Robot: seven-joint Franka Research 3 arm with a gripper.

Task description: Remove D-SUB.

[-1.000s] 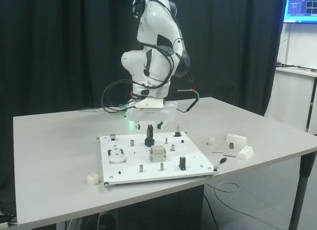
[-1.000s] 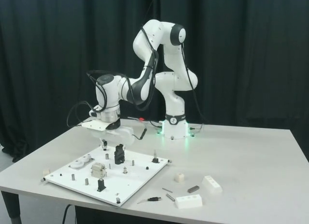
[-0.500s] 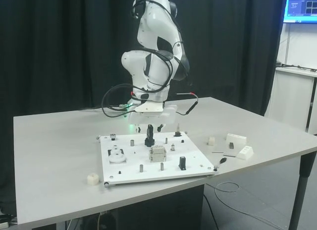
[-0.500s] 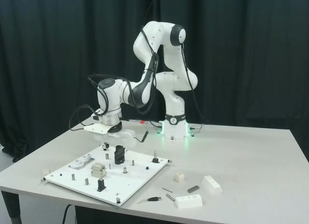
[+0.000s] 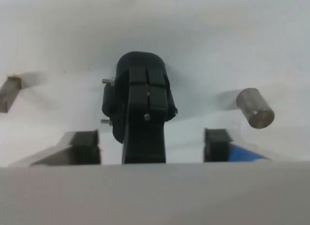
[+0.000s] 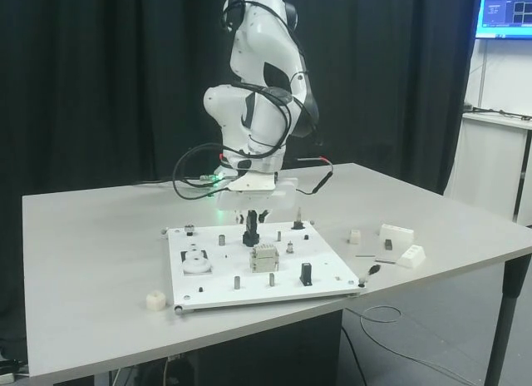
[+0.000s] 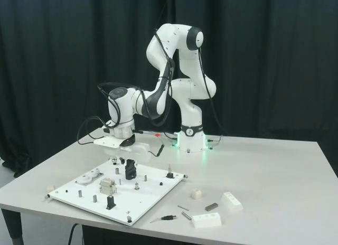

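D-SUB [image 5: 140, 106] upright between hand [image 5: 152, 146] fingers

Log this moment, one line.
gripper: open, straddling plug | plug: black, upright on white board | not gripped yet

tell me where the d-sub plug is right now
The black D-SUB plug stands upright on the white board, toward its far edge, directly beneath the gripper. In the wrist view it sits between the two fingertips.
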